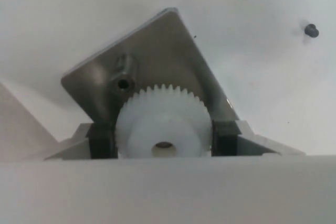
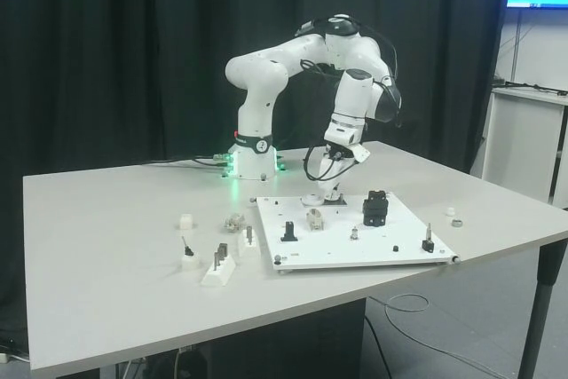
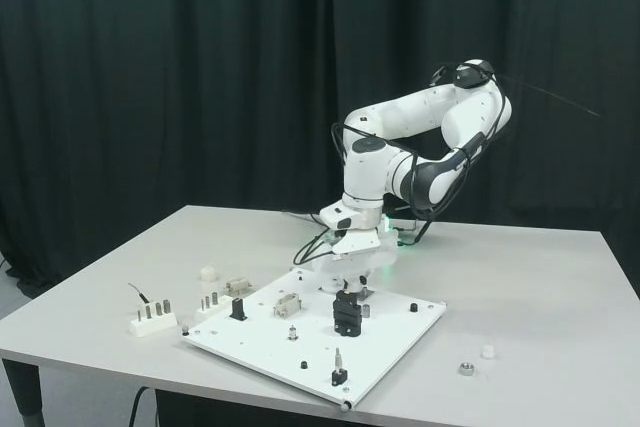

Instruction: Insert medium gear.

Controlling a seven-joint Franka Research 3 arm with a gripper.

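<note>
The jaws of the gripper (image 1: 164,139) are clenched on the white gear (image 1: 164,124), held just above a grey plate (image 1: 157,51) with a peg (image 1: 124,74). The gear's lower half is cut off by the gripper body, and in both room views the gear is too small to make out.

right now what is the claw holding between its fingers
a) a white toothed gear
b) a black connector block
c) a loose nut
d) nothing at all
a: the wrist view shows the white gear clamped between the two black fingers of the claw, above the grey metal plate with its peg.
</note>
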